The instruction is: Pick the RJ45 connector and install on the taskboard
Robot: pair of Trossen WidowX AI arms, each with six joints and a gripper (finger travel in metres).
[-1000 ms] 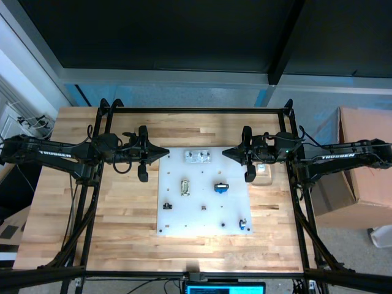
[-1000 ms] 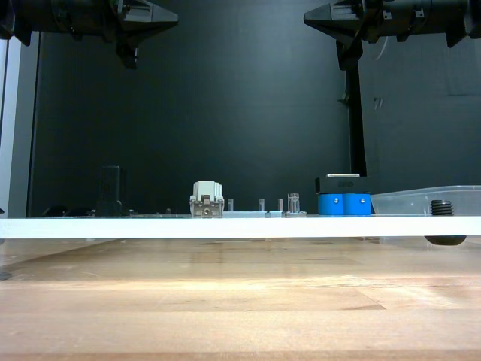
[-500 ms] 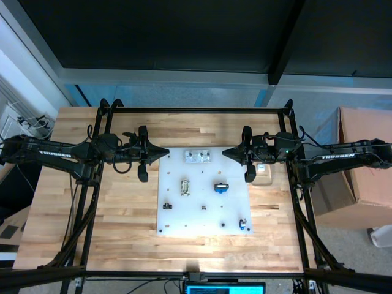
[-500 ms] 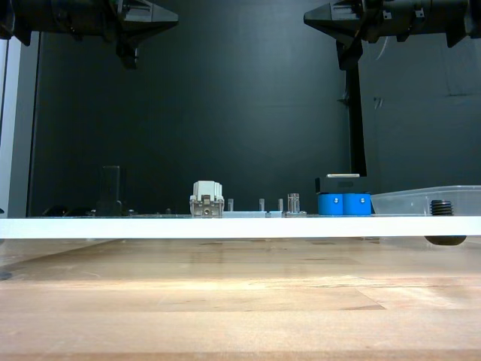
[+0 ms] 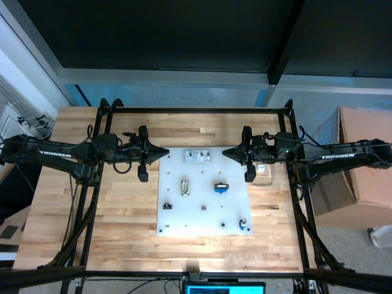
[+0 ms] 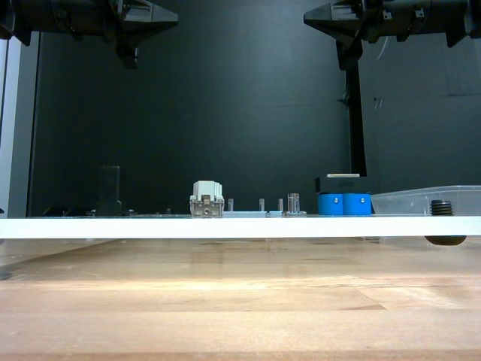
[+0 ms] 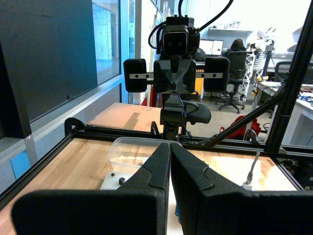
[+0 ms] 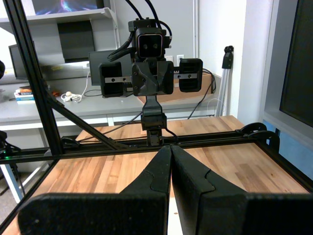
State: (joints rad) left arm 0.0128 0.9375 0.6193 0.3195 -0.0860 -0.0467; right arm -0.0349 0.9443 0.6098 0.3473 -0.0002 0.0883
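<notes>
Presently, black left tool (image 5: 165, 154) and black right tool (image 5: 224, 153), pressed together, are held mid-frame above white taskboard (image 5: 202, 223) sides; RJ45 connector unlocated, mispick risked.

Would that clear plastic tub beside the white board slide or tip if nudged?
Likely slides: the tub looks thin and light. Tipping seems unlikely; it sits low and wide. Both shut, left end effector and right end effector hang high over the board. RJ45 connector: cannot tell.

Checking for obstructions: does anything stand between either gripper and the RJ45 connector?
Nothing visible does. The left gripper and right gripper are shut, high above the taskboard's left and right edges. I cannot locate the RJ45 connector; a pale item lies in the clear tray right of the taskboard.
</notes>
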